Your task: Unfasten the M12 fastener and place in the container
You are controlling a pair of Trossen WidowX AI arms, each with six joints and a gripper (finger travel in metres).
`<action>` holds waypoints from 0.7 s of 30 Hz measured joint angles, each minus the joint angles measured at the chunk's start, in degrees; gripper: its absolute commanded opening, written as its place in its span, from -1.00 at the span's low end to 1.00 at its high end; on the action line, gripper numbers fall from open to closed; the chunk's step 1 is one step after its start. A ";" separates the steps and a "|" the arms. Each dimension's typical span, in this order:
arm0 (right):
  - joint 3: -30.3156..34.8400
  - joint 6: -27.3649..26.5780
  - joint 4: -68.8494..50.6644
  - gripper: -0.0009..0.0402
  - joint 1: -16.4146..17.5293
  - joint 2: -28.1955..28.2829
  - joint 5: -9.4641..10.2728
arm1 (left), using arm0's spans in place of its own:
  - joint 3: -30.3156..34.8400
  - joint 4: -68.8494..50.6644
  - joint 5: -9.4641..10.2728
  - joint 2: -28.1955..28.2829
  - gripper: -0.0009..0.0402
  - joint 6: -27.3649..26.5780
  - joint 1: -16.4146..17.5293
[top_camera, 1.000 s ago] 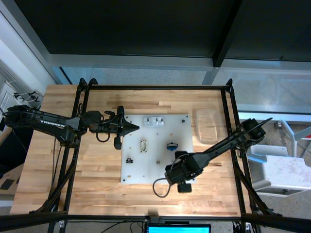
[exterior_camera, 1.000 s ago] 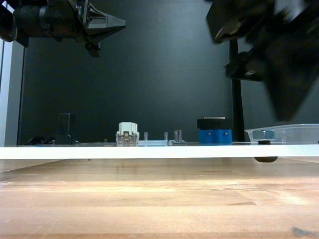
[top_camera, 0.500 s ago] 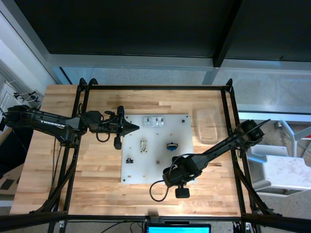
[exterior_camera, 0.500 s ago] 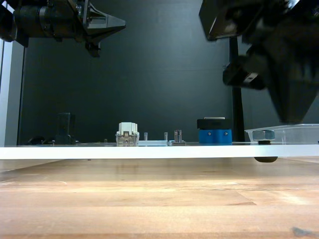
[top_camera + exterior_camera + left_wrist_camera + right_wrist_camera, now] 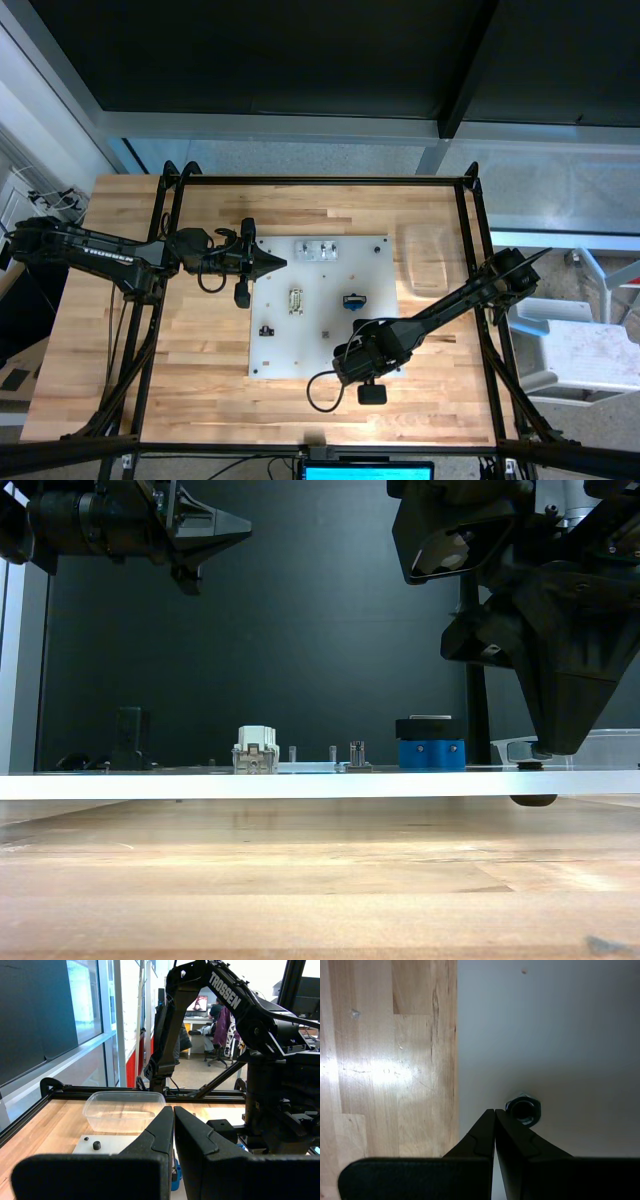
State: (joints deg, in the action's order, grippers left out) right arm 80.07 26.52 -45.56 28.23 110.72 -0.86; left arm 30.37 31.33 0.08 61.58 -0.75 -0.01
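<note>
- The M12 nut (image 5: pixel 523 1110) sits on the white board (image 5: pixel 560 1035), close to the board's edge with the desk (image 5: pixel 390 1060). Its bore shows dark, so it looks to be on its stud and not lifted.
- The right tool (image 5: pixel 495 1110) has its fingers pressed together with nothing between them. In the right wrist view the nut lies just beside the tips, at about 3 o'clock from them.
- My judgement on handling: the nut is small, hard, smooth steel. It is light and not fragile, but slippery. Spread the fingers first, grip it across two opposite flats, and expect thread drag until it runs off.
- The container (image 5: pixel 428 258) lies on the desk at about 1 o'clock from the right tool in the high view, and looks empty.
- The left tool (image 5: pixel 173 1108), fingers closed on nothing, hangs above the board's far left edge. It is at about 10 o'clock from the nut and well apart from it.
- Only the right wrist view shows that the nut is outside the fingers. The high view hides the nut under the right tool. The low view shows only a sliver of silver beside that tool, in front of the container.
</note>
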 measured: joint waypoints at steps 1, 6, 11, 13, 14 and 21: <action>0.00 0.00 -0.26 -0.96 0.00 0.00 -0.13 | 0.00 0.00 -0.02 0.00 -0.96 0.00 0.00; 0.00 0.02 -0.96 -0.96 0.02 0.02 -0.85 | -0.02 0.00 -0.02 0.00 -0.96 0.00 0.00; 0.00 0.07 -1.03 -0.96 0.02 0.02 -0.90 | -0.02 0.00 -0.02 0.00 -0.96 -0.02 0.00; 0.00 0.07 -1.07 -0.96 0.02 0.02 -0.90 | 0.00 -0.02 -0.02 0.00 -0.96 -0.02 0.00; 0.00 0.07 -1.09 -0.96 0.02 0.02 -0.92 | 0.00 0.00 -0.02 0.00 -0.96 -0.02 0.00; -0.02 0.26 -6.73 -0.96 0.00 -0.28 -9.31 | 0.00 -0.02 -0.02 0.00 -0.96 -0.02 0.00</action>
State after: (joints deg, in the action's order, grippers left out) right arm 80.05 26.79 -52.29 28.23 110.43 -10.17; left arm 30.37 31.31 0.05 61.58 -0.78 -0.01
